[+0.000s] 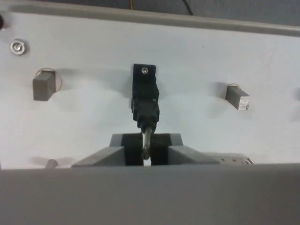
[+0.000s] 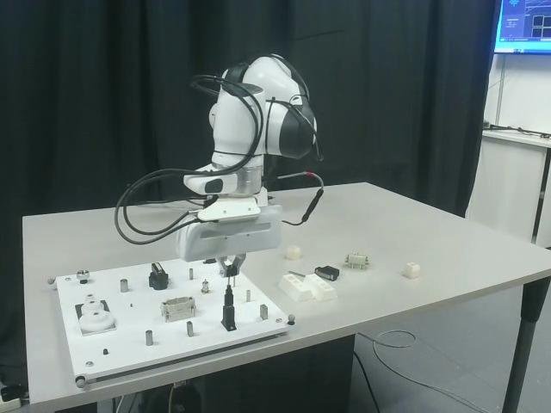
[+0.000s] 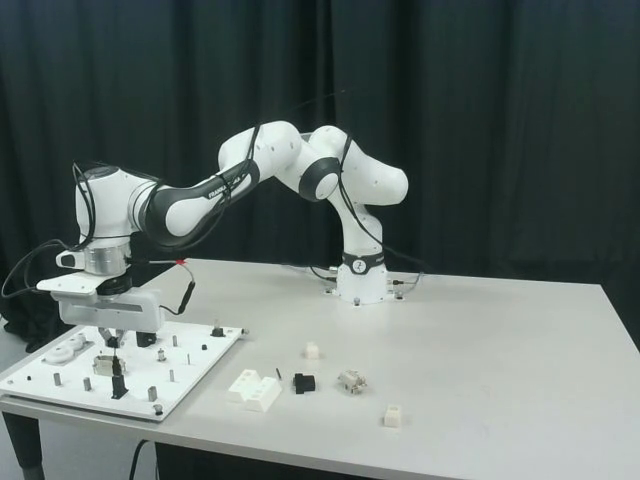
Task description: Remove USB.
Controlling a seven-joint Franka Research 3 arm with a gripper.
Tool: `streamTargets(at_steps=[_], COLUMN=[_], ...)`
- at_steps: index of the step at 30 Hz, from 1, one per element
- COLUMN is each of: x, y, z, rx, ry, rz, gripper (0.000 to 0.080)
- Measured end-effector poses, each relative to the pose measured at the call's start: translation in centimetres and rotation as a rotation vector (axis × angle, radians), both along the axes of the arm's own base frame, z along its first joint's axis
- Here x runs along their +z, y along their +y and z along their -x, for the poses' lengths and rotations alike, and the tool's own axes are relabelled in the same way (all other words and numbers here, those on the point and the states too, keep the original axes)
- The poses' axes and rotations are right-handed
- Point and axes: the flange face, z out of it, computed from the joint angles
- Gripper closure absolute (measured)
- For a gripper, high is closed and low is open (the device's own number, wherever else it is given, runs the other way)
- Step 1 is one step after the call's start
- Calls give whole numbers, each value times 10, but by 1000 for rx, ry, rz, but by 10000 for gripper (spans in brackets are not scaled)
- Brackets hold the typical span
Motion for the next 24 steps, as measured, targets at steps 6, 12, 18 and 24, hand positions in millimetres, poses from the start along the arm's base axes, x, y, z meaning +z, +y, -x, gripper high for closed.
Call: streamTargets(at_steps=[6, 12, 18, 24], x=[0, 2, 19, 49], y=[1, 1, -1, 0], z=[0, 0, 2, 6], rx=[1, 3, -2, -9], ry=[1, 11, 31, 53], rz=[0, 8, 31, 43], gripper=[766, 773, 773, 776])
